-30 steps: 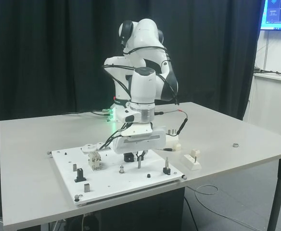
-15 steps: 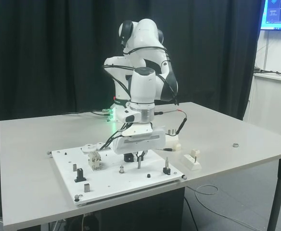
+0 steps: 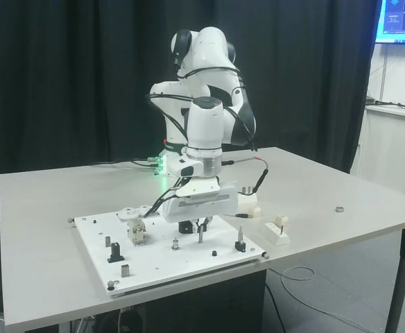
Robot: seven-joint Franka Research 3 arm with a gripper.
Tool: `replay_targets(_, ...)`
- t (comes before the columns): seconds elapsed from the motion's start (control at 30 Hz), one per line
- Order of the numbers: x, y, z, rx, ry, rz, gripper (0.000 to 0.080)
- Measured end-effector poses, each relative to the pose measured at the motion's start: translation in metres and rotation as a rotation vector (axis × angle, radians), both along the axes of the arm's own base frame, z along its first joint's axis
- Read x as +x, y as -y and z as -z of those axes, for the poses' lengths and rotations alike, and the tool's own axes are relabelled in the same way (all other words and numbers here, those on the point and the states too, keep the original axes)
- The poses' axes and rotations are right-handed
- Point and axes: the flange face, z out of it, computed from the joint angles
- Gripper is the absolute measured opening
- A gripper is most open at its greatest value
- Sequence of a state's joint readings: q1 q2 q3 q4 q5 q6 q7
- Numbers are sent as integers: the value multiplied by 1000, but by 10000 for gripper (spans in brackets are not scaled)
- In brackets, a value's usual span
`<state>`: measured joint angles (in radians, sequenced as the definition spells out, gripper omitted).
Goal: Insert square peg 2.
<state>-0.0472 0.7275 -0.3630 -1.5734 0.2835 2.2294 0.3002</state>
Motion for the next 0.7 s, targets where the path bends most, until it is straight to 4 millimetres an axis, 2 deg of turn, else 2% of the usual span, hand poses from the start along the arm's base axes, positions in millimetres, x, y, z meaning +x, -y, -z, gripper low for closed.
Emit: replay_targets(0.7,-2,-1,1,10,-16,-14,76)
